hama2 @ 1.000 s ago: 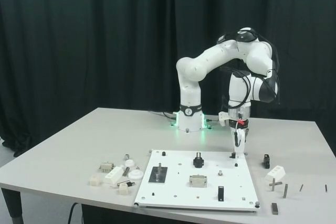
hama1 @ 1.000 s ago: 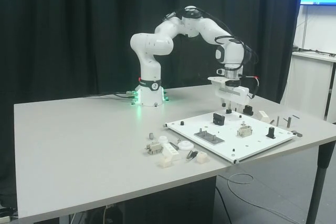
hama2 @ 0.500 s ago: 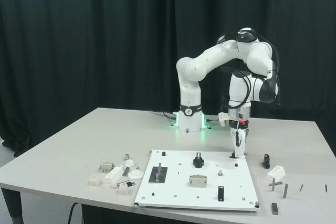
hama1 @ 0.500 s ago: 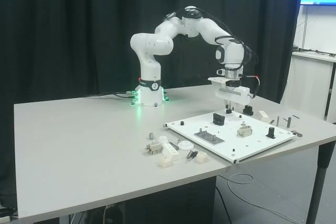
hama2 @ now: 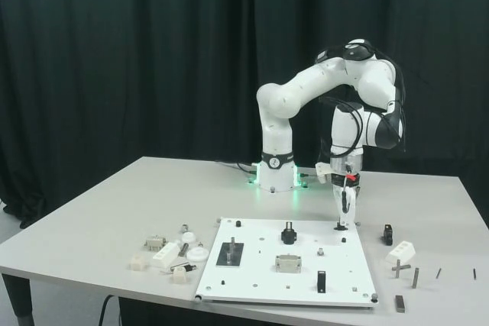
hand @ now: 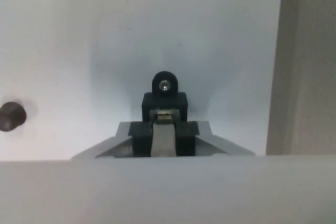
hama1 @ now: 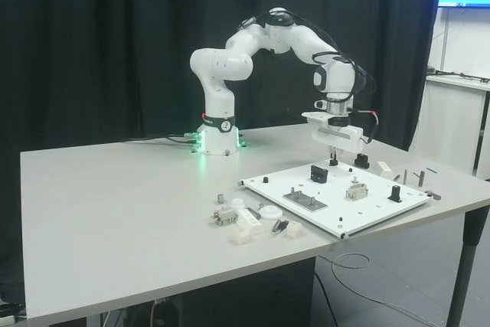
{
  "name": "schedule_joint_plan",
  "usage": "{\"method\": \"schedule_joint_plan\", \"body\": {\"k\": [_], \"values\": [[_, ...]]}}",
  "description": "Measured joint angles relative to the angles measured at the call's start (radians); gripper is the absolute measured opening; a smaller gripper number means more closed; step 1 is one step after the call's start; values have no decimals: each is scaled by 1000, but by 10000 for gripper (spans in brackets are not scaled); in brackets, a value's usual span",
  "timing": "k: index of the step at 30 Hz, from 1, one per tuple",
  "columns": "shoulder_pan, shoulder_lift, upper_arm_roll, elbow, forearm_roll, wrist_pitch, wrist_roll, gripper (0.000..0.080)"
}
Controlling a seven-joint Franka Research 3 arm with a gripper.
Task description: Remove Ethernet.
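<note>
- Nearest the table's front edge lies a scatter of small loose parts (hama1: 253,223), white and grey, just beside the white board's corner.
- The white board (hama2: 252,276) lies flat on the grey table (hama1: 115,189). On it stand a grey block with an upright pin (hama2: 230,253), a grey connector housing (hama2: 287,263), a small black upright piece (hama2: 322,281) and a black knobbed fixture (hama2: 289,234).
- Off the board's side, on the table, sit a white block (hama2: 401,250), a small black part (hama2: 389,234) and a few thin pins.
- At the board's far corner sits the Ethernet plug (hand: 164,109), a black piece with a grey tab, seated in its black socket. A round black screw head (hand: 165,83) lies just beyond it.
- The gripper (hama2: 343,221) hangs straight over that corner, fingers pointing down at the plug. Whether they are apart or pressed on it, I cannot tell.
- Farthest back, the white arm's base (hama1: 217,137) glows green before a black curtain (hama2: 153,51).
</note>
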Motion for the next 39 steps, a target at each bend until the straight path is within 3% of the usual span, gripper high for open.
{"method": "schedule_joint_plan", "body": {"k": [19,32,39], "values": [[2,1,-11,1,-4,-5,0,81],[34,2,-123,6,-78,-87,0,79],[44,2,-153,6,-106,-111,1,79]]}}
